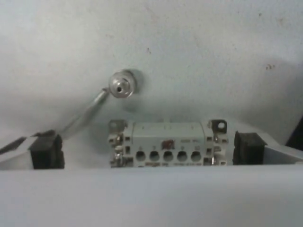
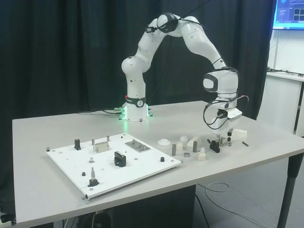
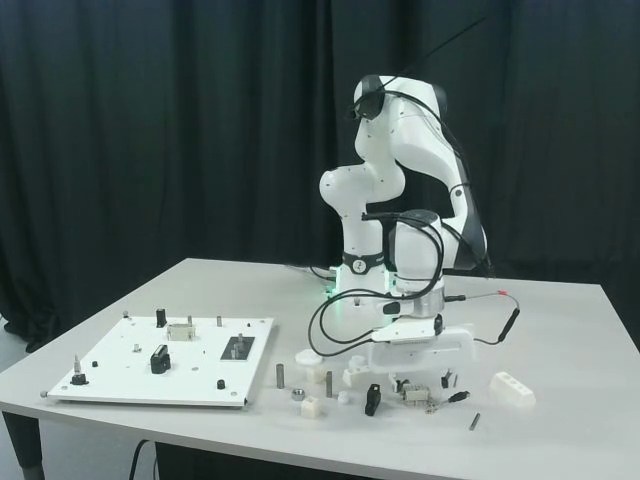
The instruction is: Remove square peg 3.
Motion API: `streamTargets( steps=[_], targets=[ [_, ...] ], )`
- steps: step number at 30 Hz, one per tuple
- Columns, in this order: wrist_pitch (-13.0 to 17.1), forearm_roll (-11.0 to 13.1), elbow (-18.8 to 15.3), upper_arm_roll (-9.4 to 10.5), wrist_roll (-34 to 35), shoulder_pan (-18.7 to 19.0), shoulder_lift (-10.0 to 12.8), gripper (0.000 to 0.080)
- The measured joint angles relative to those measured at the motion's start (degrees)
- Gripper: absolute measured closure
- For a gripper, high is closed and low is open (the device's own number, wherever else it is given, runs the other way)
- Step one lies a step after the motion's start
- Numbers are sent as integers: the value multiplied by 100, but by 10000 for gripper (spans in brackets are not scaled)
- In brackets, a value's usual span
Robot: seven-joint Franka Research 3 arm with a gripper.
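Note:
My gripper [image 1: 147, 150] is open and low over the table at the right, far from the white board [image 2: 71, 164]. Its two black pads [image 1: 46, 151] stand on either side of a small white connector block [image 1: 168, 142] with a row of holes, and neither pad clearly touches it. The gripper [image 2: 223, 140] and the block [image 3: 415, 394] also show in both room views. Several small pegs stand on the board, among them a black one [image 2: 77, 143] and a thin grey one [image 2: 108, 138]. I cannot tell which is square peg 3.
A metal pin [image 1: 122, 85] lies on the table just beyond the block. Loose parts lie around the gripper: a white disc [image 2: 164, 141], white blocks [image 2: 194, 141], a black piece [image 2: 215, 147] and a white block [image 3: 511, 388]. The arm's base [image 2: 135, 111] stands at the back.

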Motion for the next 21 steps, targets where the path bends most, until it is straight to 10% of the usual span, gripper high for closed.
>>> streamTargets(
  steps=[21],
  targets=[
    [-559,-298,329,-38,-6,4,-33,3]
  ],
)
